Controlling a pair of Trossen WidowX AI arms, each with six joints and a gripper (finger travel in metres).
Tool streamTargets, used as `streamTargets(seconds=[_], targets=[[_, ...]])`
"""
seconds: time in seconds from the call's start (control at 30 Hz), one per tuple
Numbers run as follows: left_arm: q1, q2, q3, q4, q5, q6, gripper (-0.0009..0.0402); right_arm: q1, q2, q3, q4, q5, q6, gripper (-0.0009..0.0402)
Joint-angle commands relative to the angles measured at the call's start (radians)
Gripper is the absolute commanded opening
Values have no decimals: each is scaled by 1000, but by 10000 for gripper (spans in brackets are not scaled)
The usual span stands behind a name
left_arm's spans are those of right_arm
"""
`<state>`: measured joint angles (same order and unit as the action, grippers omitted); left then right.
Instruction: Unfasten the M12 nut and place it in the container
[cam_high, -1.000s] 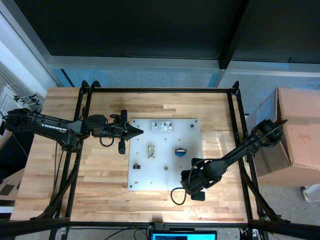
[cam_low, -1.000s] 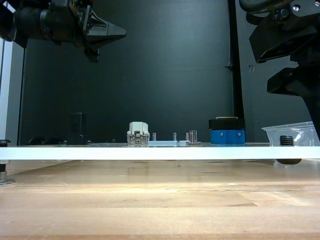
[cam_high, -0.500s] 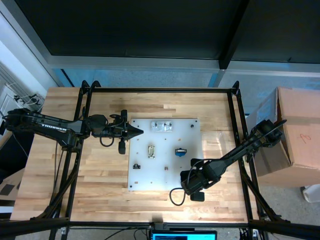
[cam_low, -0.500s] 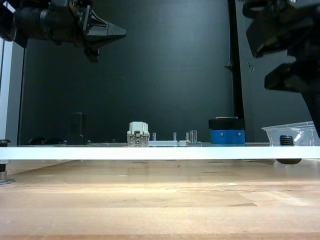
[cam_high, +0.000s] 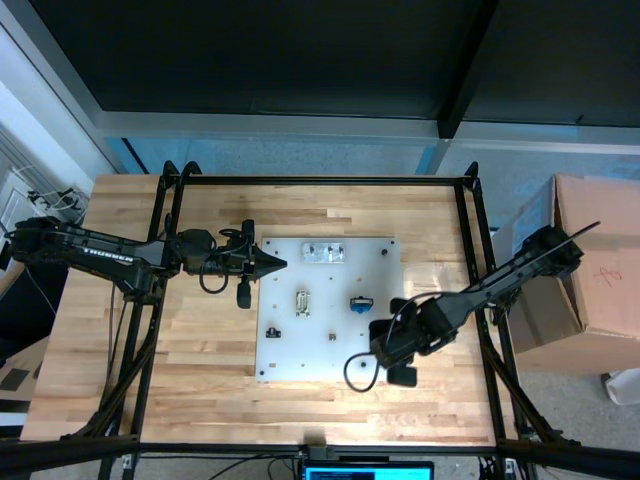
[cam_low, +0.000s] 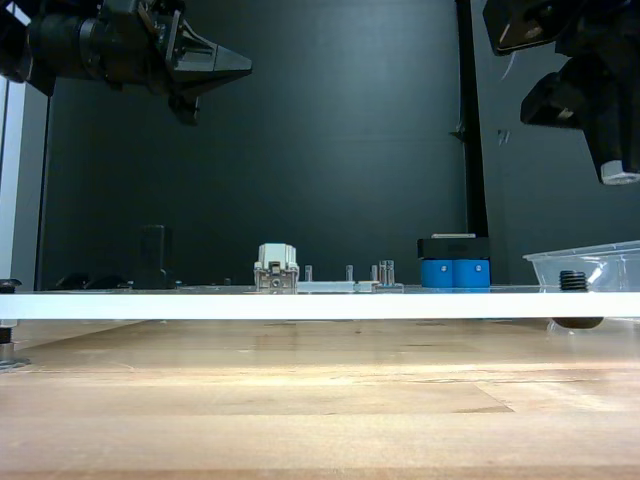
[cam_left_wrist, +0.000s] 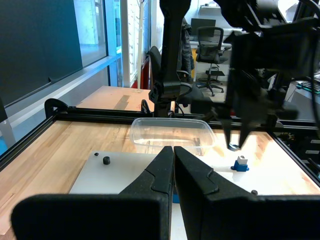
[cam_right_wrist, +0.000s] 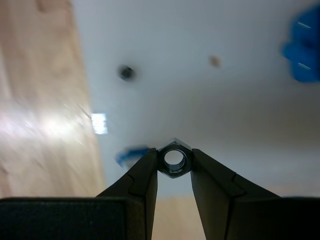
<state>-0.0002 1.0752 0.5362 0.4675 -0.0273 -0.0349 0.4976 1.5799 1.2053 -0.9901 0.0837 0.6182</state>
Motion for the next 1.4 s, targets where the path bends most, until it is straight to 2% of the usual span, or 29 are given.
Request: streamTargets(seconds=[0.03,0.43,0.57,0.73,0.87,0.93,1.0,1.4], targets=[[0,0,0,0,0,0,0,-18,-59,-19,-73,23,-32,9],[0,0,0,1,0,0,0,-173,-374,-269,-95,30,-38,6],[0,0,0,0,0,0,0,-239,-430,-353,-91,29,-16,1],[0,0,0,0,0,0,0,-291,-426,-452,-40,18,43,0],[0,0,0,0,0,0,0,-295,-409,-539,59,12,67,0],[0,0,0,1,0,0,0,-295,-392,-577,98,-23,75,0],[0,0,0,0,0,0,0,-296,-372,-607,134,-29,82,0],[0,0,0,0,0,0,0,-294,-264,-642,224,-45,89,0]])
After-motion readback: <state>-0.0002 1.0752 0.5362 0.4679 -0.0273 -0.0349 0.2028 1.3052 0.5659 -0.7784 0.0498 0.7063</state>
